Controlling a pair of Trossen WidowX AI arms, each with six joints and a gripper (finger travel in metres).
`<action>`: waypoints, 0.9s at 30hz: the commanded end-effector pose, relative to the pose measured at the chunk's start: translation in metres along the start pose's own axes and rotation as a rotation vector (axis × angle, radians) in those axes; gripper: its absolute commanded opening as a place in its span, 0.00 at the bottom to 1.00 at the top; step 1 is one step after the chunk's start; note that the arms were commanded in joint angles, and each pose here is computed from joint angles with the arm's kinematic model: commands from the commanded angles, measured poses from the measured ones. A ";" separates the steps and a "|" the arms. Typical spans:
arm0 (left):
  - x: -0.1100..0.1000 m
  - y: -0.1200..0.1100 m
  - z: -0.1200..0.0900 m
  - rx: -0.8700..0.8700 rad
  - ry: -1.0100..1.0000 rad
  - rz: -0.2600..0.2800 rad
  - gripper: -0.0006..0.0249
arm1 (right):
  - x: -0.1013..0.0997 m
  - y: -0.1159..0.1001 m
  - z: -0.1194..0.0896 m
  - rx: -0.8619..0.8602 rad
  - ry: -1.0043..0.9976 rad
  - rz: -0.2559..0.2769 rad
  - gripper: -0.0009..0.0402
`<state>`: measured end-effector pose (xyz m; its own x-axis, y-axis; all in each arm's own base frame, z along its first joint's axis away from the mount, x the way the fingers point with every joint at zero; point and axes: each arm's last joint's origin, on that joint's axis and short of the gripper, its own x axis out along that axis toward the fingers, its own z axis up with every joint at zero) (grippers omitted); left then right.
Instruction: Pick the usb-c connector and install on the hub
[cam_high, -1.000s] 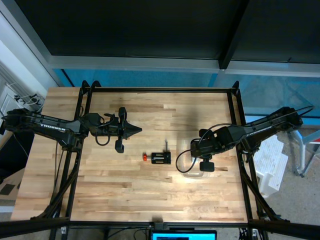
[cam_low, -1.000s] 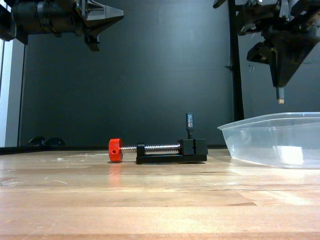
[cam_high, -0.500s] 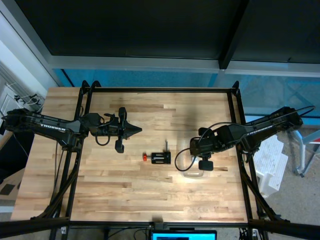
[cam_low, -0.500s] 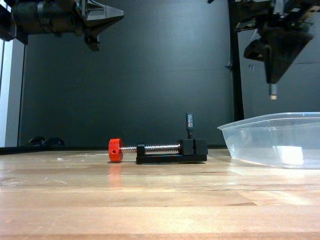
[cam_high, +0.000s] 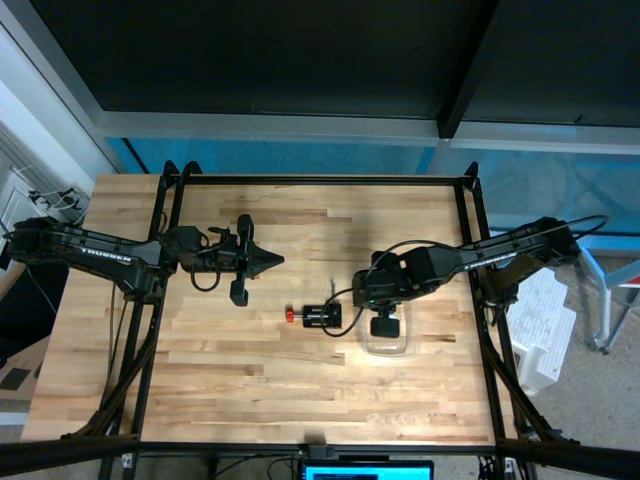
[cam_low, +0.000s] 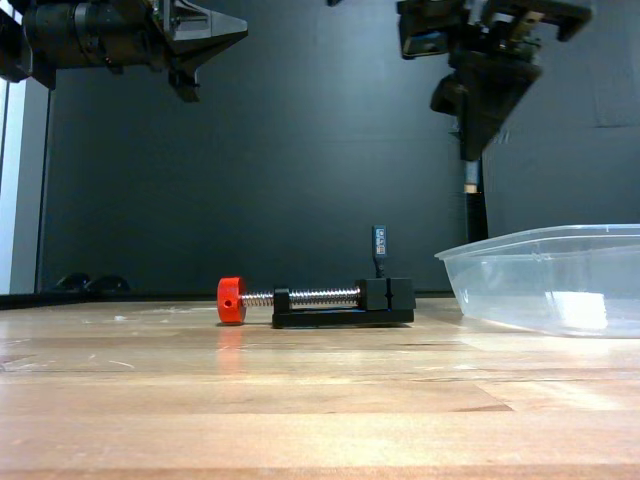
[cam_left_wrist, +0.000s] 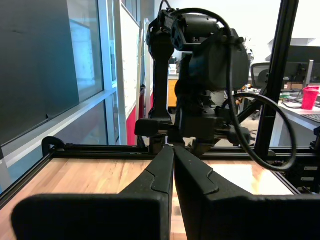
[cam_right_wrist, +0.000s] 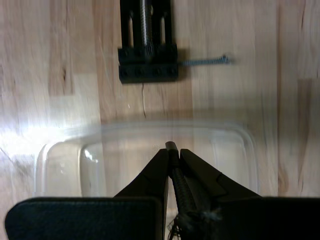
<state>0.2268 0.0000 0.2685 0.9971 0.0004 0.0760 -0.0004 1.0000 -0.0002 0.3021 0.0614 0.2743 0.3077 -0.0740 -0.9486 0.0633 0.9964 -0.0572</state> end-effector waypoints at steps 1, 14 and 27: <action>0.000 0.000 0.000 0.000 0.000 0.000 0.02 | 0.004 0.001 0.011 0.002 0.005 0.002 0.02; 0.000 0.000 0.000 0.000 0.000 0.000 0.02 | 0.025 0.005 0.047 0.008 0.017 0.011 0.02; 0.000 0.000 0.000 0.000 0.000 0.000 0.02 | 0.039 0.008 0.065 -0.010 0.027 0.035 0.02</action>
<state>0.2268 0.0000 0.2686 0.9971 0.0004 0.0764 -0.0003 1.0000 -0.0006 0.3753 0.0640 0.2570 0.2822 -0.0369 -0.9587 0.0456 0.9986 -0.0250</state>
